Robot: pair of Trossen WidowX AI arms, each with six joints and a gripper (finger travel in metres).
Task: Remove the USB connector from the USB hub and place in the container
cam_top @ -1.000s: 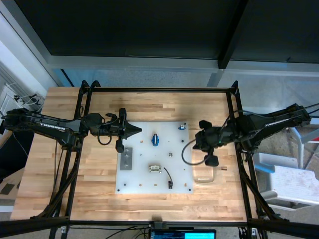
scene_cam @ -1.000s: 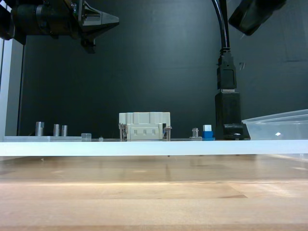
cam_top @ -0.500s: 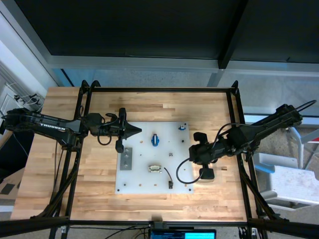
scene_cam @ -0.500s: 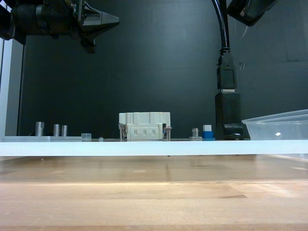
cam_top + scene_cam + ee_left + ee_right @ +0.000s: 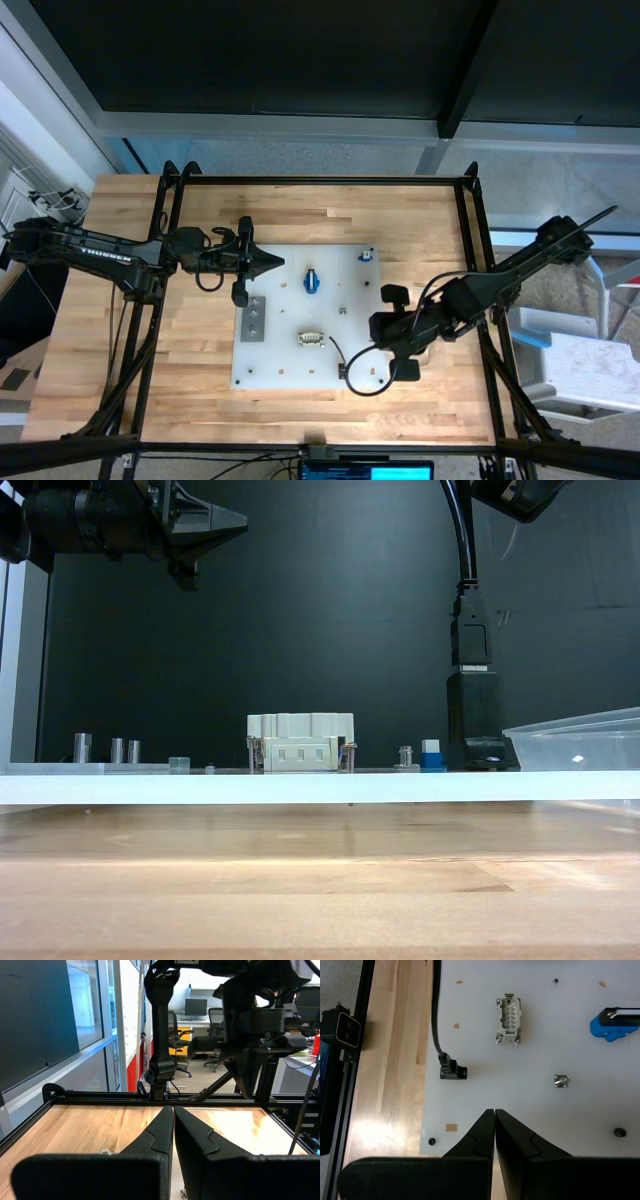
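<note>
The USB connector (image 5: pixel 471 640) is plugged in. Its dark plug stands upright in the USB hub (image 5: pixel 472 715), and its thin cable rises from there. The hub sits near the right near corner of the white board (image 5: pixel 290 372). The container (image 5: pixel 575 742) lies just right of the hub on the counter (image 5: pixel 130 360), so nothing has been moved into it yet.

My right pincer (image 5: pixel 494 1111) hangs above the board, clenched on nothing, its two tips pressed together. It points down at bare white surface. The hub lies a little to the left and nearer than where I aim. My left pincer (image 5: pixel 173 1108) is likewise clenched and empty, high over the board's far left edge, well apart from the work.

As I judge it, the step in hand is the approach.

- I should release the right pincer before I descend, since shut tips would only knock the plug.
- I should shift left and nearer until the plug sits squarely between the fingers.
- I should take hold of the stiff plug body, not the cable, which would bend and slip.
- The pull should go straight up along the plug's axis, because a slanted pull may jam it or tip the small hub.
- The beige connector (image 5: pixel 508 1019) stands further left, so I need not worry about it.
</note>
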